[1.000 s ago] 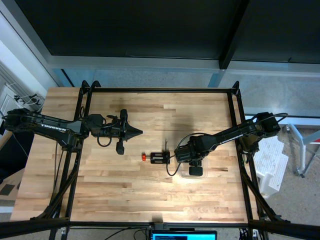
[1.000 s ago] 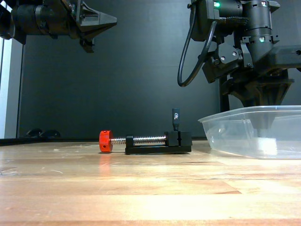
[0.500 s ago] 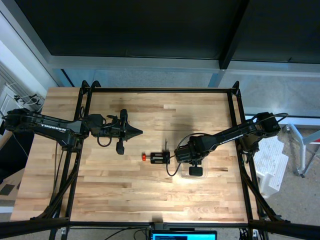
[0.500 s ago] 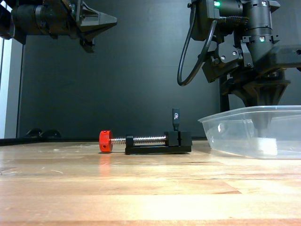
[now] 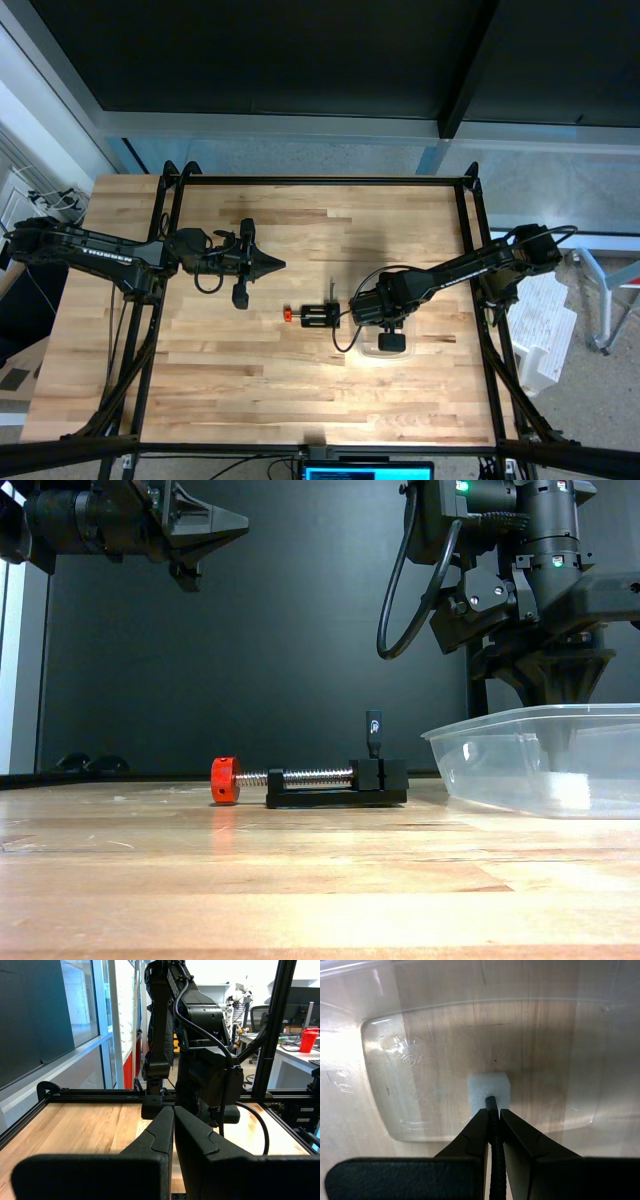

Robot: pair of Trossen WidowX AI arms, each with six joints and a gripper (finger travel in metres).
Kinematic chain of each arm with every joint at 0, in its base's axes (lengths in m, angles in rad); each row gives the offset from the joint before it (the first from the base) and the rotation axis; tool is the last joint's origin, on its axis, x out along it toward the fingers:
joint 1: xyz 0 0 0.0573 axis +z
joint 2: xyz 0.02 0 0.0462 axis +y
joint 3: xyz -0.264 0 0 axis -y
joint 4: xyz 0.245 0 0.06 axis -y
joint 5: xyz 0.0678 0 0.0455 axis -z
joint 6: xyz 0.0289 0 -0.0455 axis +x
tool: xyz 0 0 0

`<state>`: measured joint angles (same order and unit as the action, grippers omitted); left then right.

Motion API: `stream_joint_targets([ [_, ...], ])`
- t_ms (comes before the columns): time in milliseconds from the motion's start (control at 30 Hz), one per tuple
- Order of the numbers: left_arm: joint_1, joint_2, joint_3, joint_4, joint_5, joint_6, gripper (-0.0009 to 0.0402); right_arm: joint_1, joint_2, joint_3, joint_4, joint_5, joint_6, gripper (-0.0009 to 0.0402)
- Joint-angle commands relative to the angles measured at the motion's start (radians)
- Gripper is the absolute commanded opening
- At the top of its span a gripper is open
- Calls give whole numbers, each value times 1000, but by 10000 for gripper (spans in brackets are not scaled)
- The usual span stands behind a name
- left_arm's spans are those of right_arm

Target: Pick the USB-C connector and install on taskboard

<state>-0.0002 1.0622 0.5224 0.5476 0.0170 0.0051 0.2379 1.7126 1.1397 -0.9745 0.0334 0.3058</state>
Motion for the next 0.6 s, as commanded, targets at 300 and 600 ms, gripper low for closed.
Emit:
stream_joint_targets([
  [300,0,0,0,0,0,0,0,0,-36,28,-53,3,0,0],
  [600,0,0,0,0,0,0,0,0,-78,93,-134,3,1,0],
])
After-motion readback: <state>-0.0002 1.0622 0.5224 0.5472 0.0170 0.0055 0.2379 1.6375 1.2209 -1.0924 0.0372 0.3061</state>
